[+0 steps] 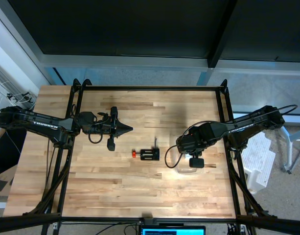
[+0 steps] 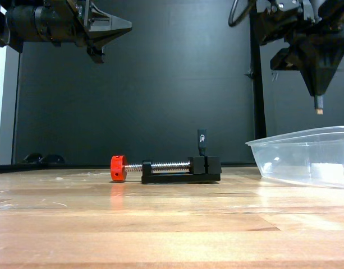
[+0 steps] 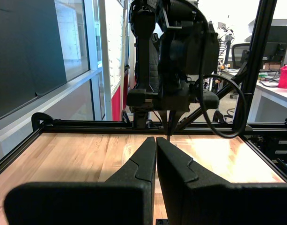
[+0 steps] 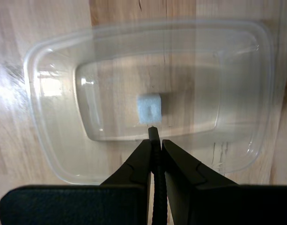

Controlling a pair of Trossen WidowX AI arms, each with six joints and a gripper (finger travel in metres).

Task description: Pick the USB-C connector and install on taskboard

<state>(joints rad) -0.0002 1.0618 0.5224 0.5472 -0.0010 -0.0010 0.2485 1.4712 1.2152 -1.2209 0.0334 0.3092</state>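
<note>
Robotics lab inside an open office: wooden table [image 1: 115,188] caged by a black frame [image 1: 150,88], robot arms at both sides (left gripper [image 1: 129,129] over the left half, right gripper [image 2: 316,89] over the right), far-off office chair [image 3: 235,50], white desk [image 3: 274,91], glazed partition [image 3: 73,42].

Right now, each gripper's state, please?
Left gripper: closed, empty, raised left of the taskboard.
Right gripper: closed on USB-C connector, above the clear tray.
</note>
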